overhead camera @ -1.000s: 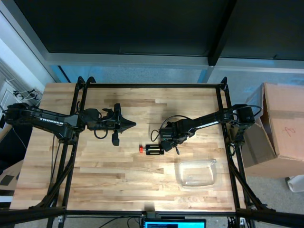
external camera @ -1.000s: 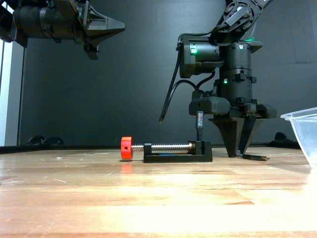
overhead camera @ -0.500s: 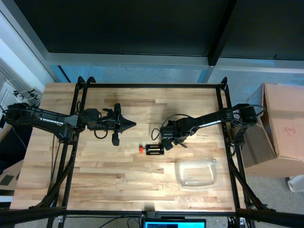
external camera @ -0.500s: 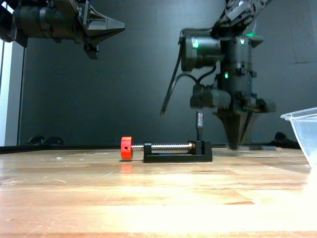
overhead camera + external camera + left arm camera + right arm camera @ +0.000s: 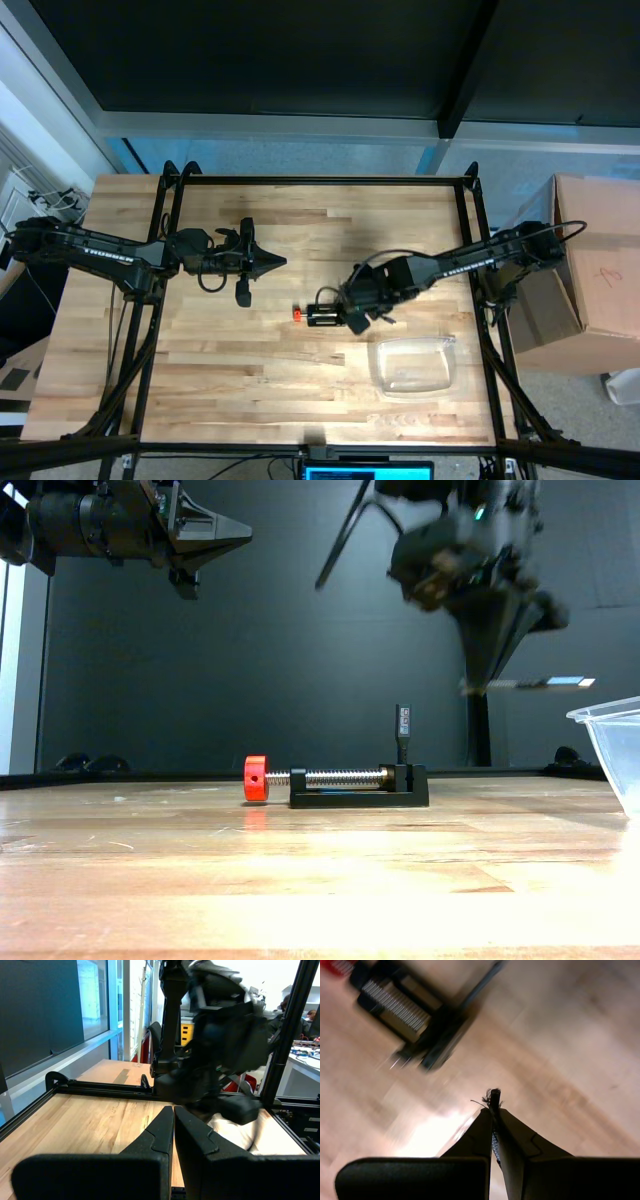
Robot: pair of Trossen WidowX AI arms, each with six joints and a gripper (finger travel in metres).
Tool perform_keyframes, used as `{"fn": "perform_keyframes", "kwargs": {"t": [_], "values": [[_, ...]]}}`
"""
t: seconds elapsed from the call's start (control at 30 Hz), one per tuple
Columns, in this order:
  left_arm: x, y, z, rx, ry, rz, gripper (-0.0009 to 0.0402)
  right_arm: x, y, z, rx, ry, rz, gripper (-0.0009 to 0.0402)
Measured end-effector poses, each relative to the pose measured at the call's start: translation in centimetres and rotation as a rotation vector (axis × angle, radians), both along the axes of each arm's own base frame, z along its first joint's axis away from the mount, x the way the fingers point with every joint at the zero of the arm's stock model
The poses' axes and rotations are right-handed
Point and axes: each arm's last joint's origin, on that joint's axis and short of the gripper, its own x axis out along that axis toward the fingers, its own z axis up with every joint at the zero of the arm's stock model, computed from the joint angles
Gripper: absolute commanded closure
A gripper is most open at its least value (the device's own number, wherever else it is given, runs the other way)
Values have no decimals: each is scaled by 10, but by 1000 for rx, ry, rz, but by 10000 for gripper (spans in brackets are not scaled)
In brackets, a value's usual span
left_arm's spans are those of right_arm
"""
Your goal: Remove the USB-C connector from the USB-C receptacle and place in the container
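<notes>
My right gripper (image 5: 490,683) hangs well above the table, just right of the black clamp (image 5: 360,785), and is shut on the USB-C connector (image 5: 548,683). The connector is a thin flat piece that sticks out level to the right, clear of the table. In the right wrist view its frayed end (image 5: 493,1095) shows between the closed fingers. From above, the right gripper (image 5: 354,318) sits at the clamp's (image 5: 322,316) right end. A small upright receptacle (image 5: 403,723) stands in the clamp. My left gripper (image 5: 280,262) is shut and empty, high at the left (image 5: 245,528).
The clear plastic container (image 5: 415,365) stands near the front right, its rim (image 5: 605,715) to the right of the held connector. The clamp has a red knob (image 5: 256,778) at its left end. A black frame (image 5: 320,180) borders the table.
The right gripper has risen from the table, taking up the connector that lay by its fingertips, and has shifted toward the near side. The left arm has not moved.
</notes>
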Motion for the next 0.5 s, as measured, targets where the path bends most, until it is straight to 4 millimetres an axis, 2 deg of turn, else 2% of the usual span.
{"fn": "perform_keyframes", "kwargs": {"t": [0.2,0.5], "values": [[0,0,0,0,0,0,393,-11,45,14,10,-16,140,393],[0,0,0,0,0,0,393,-42,97,12,23,39,326,393]]}}
